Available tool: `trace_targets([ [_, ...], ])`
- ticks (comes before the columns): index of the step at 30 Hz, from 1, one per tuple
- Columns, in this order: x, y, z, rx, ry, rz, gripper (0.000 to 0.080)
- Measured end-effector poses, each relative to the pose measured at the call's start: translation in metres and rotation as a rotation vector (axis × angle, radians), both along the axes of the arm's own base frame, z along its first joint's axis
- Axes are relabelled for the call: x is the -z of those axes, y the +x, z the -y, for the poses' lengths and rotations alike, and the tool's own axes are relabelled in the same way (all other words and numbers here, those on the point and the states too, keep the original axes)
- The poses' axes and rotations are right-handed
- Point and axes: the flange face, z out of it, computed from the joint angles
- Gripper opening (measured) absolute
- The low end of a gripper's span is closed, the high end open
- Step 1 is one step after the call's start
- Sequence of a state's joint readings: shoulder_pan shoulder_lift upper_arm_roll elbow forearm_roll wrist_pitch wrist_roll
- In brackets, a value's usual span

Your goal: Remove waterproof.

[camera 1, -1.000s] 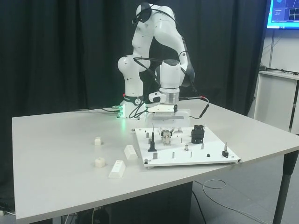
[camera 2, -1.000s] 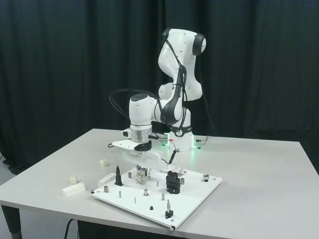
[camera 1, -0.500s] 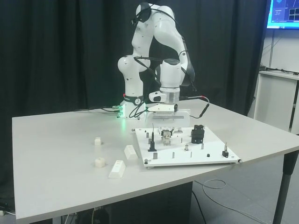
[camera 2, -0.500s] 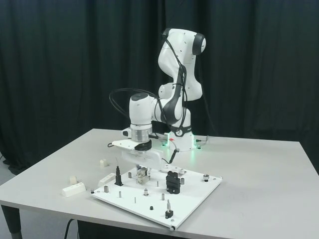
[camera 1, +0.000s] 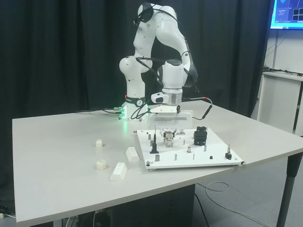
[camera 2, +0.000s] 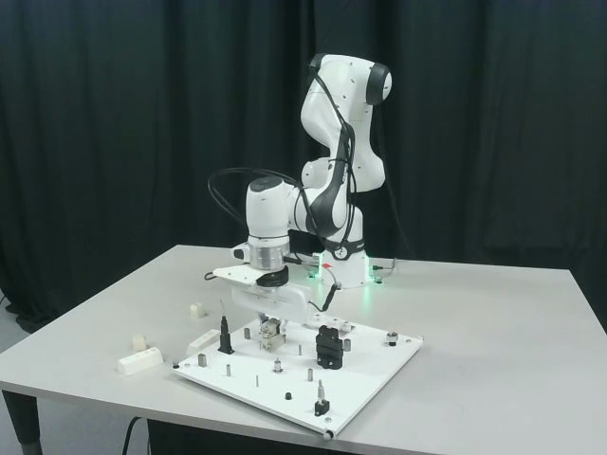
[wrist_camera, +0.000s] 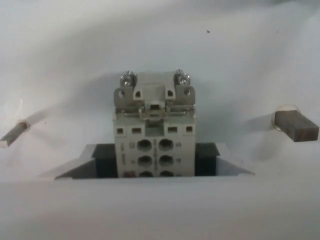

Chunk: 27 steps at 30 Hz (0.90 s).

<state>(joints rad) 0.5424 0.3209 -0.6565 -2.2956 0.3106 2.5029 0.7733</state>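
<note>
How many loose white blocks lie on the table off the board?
4: a small cube farthest back, a round-topped one, a long block nearest the front, and one beside the board.

No text, label, brand, number or sign can be read in any of the three views. The white mounting board on the grey table bears no legible marking. The white connector block with round sockets shows plain faces in the wrist view. At the far right of the first room view, a wall screen displays some light lines, too small to make out. The white robot arm carries no lettering that can be read.
</note>
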Motion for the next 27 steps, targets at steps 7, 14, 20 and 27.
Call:
trace_targets([
  [7,-0.0002,0.0001,-0.0001,-0.002,0.0,-0.002,0.0314],
  [14,-0.0004,0.0,-0.0002,-0.003,0.0,-0.005,0.0314],
  [20,-0.0008,-0.0002,0.0003,-0.003,0.003,-0.009,0.0314],
  [27,-0.0023,0.0002,0.0007,-0.005,0.004,-0.013,0.0314],
])
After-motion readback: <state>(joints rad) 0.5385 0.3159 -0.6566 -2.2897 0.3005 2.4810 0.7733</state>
